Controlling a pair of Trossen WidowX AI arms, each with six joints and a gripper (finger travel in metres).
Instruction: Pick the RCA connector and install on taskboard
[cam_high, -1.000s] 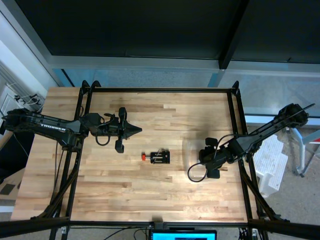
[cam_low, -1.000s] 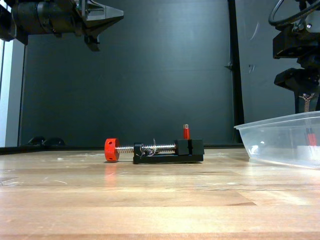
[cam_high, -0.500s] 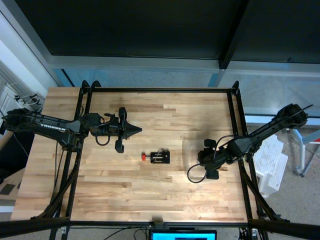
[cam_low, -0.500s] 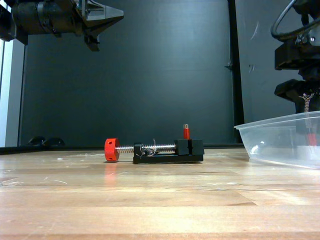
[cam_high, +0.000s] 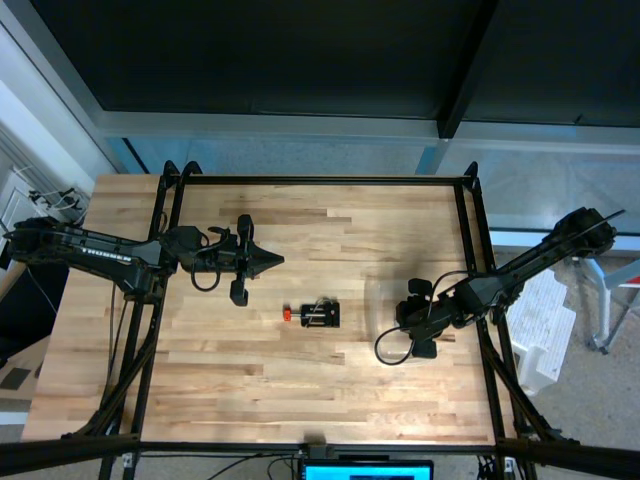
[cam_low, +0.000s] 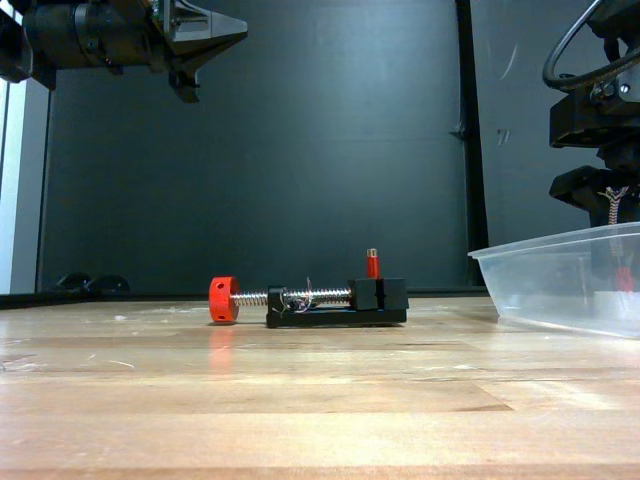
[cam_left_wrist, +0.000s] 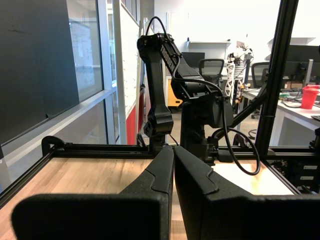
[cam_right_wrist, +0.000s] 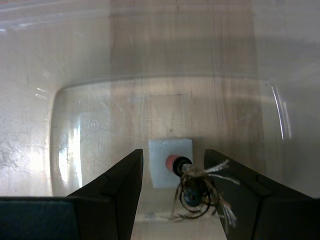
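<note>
Now: right gripper spread around the RCA connector in the tray

Broadly, a wooden table (cam_high: 300, 390) carries everything. The left arm reaches in from 9 o'clock and hangs high above the wood. The left gripper (cam_left_wrist: 173, 162) is clenched, its fingers pressed flat together and holding nothing, and sits at about 10 o'clock from the taskboard. The right arm comes in from 3 o'clock and points down into a clear plastic tray (cam_low: 540, 258), which stands at 3 o'clock from the taskboard, well apart from it. The right gripper (cam_right_wrist: 172, 155) is released, its fingers spread wide just above the tray floor. The taskboard (cam_high: 320, 316) lies near the table's middle, with its red knob (cam_low: 223, 299) at the 9 o'clock end. The RCA connector (cam_right_wrist: 192, 189) lies on the tray floor between the spread fingers, apart from both of them. Thin wire strands fan from it, and its red end rests on a small white square (cam_right_wrist: 159, 172).
</note>
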